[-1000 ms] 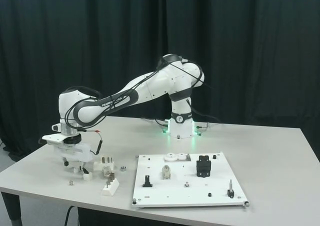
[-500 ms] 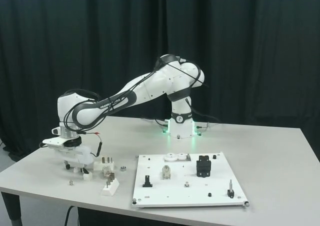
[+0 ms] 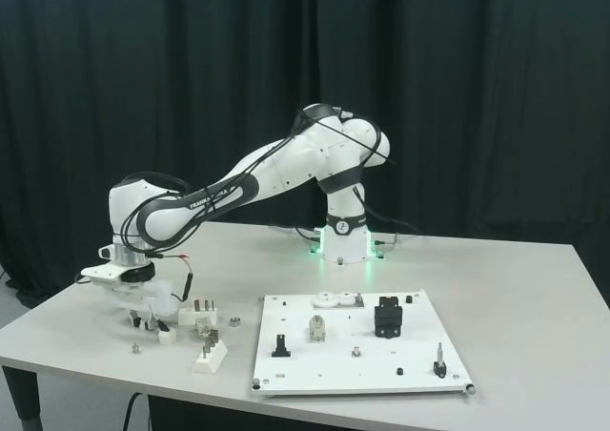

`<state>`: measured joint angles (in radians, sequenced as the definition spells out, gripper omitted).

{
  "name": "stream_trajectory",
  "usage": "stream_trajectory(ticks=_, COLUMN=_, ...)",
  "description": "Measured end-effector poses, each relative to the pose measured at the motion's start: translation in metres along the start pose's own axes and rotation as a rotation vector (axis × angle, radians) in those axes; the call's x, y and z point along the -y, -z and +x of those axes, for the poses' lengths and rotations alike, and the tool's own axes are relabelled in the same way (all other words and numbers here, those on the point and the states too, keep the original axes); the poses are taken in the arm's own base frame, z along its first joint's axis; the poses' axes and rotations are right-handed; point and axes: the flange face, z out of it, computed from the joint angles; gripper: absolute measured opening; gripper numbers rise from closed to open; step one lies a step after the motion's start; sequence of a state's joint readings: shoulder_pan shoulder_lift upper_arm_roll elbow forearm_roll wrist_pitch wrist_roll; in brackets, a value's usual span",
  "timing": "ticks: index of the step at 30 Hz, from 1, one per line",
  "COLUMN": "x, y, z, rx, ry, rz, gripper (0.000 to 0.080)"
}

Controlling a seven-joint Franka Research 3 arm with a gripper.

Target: Pick small gear.

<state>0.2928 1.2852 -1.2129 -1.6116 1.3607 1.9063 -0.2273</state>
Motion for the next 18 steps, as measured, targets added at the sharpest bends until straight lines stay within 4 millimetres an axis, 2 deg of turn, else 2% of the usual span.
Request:
stream_trajectory(ticks=1, x=0.0004, y=-0.0001, z=0.0000, rx=0.000, ry=-0.004, rz=0.001, gripper=0.0347)
stream_trajectory(ticks=5, x=0.0020, y=0.0000, z=0.0001, rx=0.000, ry=-0.016, rz=0.003, gripper=0.0347)
stream_trajectory(ticks=6, x=0.0024, y=-0.0001, z=0.0001, rx=0.001, ry=-0.018, rz=0.003, gripper=0.0196)
stream_trajectory(ticks=18, x=0.0036, y=0.0060, z=0.0010, rx=-0.002, ry=-0.027, rz=0.001, gripper=0.0197)
